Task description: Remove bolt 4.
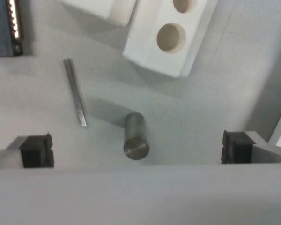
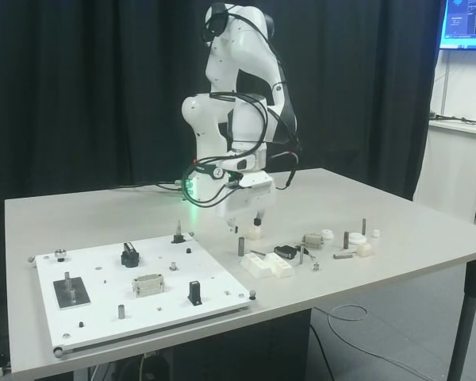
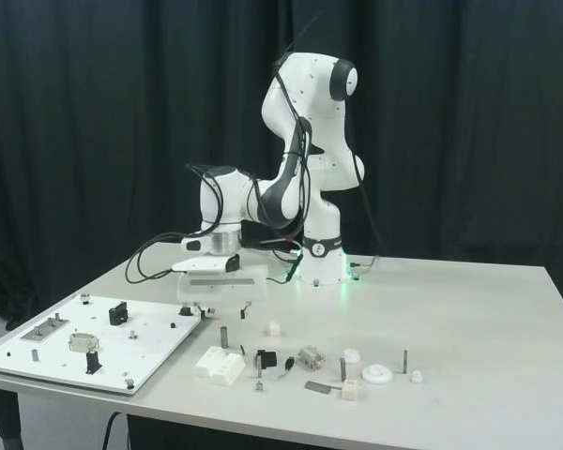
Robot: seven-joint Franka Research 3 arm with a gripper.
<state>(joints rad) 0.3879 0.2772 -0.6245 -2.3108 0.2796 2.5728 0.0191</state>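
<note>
A short grey cylindrical bolt (image 1: 136,136) stands upright on the grey table, just off the white board's (image 2: 214,274) right edge; it also shows as the grey bolt (image 2: 241,247) and the grey bolt (image 3: 223,336) in the two room views. My gripper (image 1: 136,149) hangs a little above it, open wide, with the black fingertips (image 1: 36,151) far apart on either side and nothing between them. From the room the gripper (image 2: 247,225) is seen directly over the bolt, not touching it, as is the gripper (image 3: 223,311) in the second room view.
A white block with round holes (image 1: 168,35) lies close beyond the bolt, with a thin grey bar (image 1: 75,92) and a connector (image 1: 4,28) beside it. Small loose parts (image 2: 333,242) are scattered to the right. The board carries several fixtures (image 2: 147,283).
</note>
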